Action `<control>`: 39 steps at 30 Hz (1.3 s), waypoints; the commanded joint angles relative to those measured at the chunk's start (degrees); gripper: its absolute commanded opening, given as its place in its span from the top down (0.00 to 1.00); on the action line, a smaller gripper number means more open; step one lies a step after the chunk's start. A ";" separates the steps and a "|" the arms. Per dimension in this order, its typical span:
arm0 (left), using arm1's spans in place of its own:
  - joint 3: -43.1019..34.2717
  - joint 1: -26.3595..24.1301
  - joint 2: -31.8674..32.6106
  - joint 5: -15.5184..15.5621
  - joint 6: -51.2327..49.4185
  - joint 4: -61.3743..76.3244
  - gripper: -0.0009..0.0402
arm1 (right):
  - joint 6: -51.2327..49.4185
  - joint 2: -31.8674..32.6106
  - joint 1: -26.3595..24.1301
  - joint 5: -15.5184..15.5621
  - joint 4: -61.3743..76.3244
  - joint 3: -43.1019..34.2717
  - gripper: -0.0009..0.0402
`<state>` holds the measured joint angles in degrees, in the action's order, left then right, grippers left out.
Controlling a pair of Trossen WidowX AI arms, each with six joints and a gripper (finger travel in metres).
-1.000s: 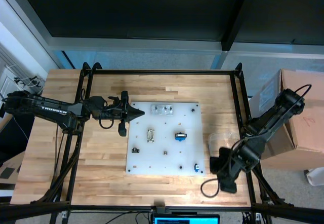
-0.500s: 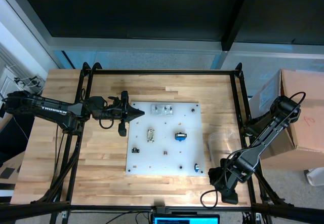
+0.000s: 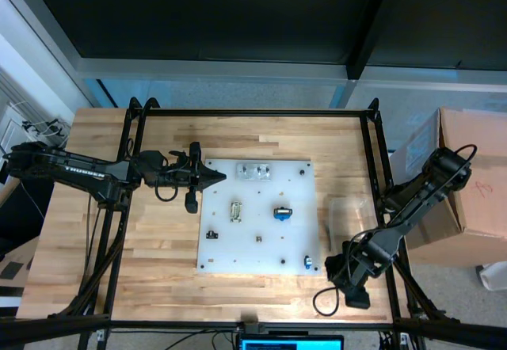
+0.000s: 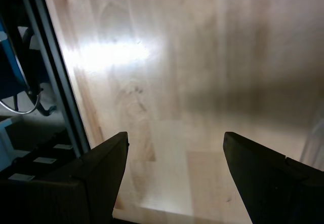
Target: Remove the RJ45 connector from the taskboard and place in the container
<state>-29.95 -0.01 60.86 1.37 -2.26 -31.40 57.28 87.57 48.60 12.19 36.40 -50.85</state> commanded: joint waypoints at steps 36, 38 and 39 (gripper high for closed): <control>0.00 0.02 0.00 0.00 0.02 0.00 0.98 | 4.55 -10.97 -22.14 -20.44 7.23 10.34 0.34; 0.00 0.00 0.00 0.00 0.02 0.00 0.98 | 5.29 -10.75 -22.25 -20.37 7.45 10.56 0.34; 0.00 0.00 0.00 0.00 0.02 0.00 0.98 | 5.33 -10.21 -22.25 -20.37 7.63 10.58 0.34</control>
